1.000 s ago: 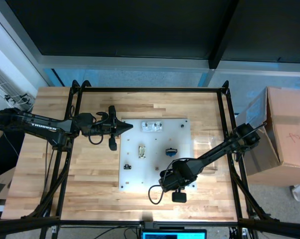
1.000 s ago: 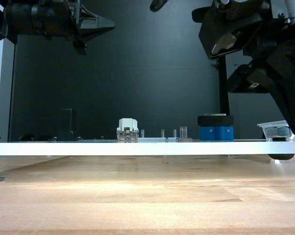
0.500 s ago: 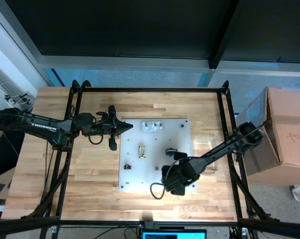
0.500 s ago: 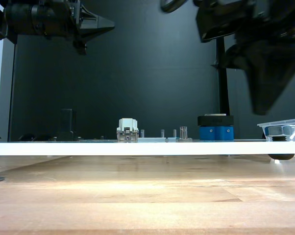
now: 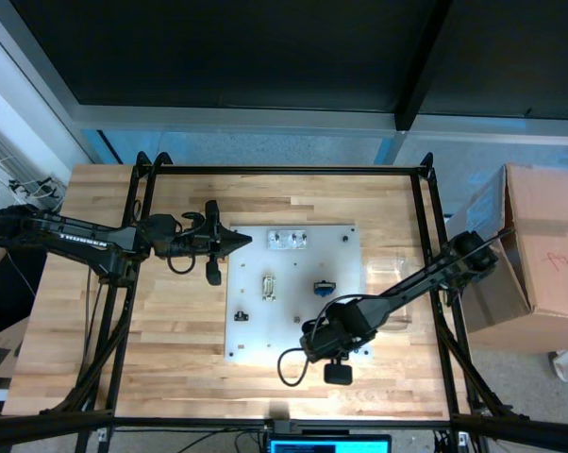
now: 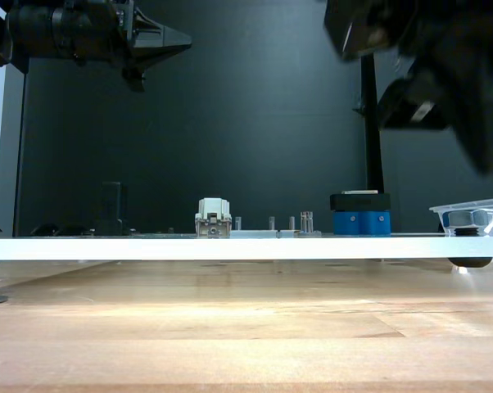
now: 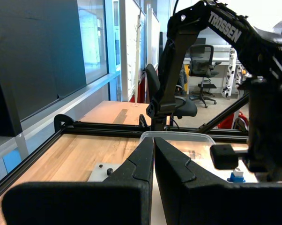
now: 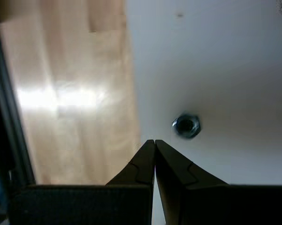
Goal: Unfasten the M12 nut and place it in the container
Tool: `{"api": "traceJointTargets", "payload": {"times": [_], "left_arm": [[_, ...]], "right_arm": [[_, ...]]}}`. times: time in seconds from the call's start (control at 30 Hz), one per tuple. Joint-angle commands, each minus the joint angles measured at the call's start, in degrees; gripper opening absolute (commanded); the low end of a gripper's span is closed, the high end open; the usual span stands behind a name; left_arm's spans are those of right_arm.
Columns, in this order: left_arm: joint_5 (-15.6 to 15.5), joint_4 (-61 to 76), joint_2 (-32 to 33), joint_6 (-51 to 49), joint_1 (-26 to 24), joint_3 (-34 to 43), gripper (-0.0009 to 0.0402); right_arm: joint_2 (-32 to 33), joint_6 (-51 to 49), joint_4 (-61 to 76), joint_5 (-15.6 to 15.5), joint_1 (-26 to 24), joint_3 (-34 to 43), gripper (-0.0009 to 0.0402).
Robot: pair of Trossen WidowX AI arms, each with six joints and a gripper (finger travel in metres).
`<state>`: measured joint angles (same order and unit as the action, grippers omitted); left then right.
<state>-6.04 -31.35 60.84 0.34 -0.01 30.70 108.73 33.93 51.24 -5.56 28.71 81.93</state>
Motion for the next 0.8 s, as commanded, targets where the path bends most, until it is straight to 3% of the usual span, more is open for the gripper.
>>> {"api": "traceJointTargets", "payload": {"times": [0.03, 0.7, 0.73, 0.8], "left_arm": [[0.02, -0.02, 0.02, 0.02, 0.0, 0.02, 0.0], [0.02, -0.02, 0.02, 0.02, 0.02, 0.02, 0.0], [0.02, -0.02, 0.02, 0.02, 0.0, 0.02, 0.0], [0.02, 0.0, 0.02, 0.02, 0.0, 0.02, 0.0]], "right_arm": [[1.53, -0.42, -1.66, -0.07, 0.15, -0.31, 0.0], [1.86, -1.31, -1.46, 3.41, 0.17, -2.29, 0.0], [1.55, -1.11, -0.76, 5.25, 0.2, -2.29, 0.0], [0.92, 0.83, 2.23, 11.89, 0.2, -2.03, 0.0]]}}
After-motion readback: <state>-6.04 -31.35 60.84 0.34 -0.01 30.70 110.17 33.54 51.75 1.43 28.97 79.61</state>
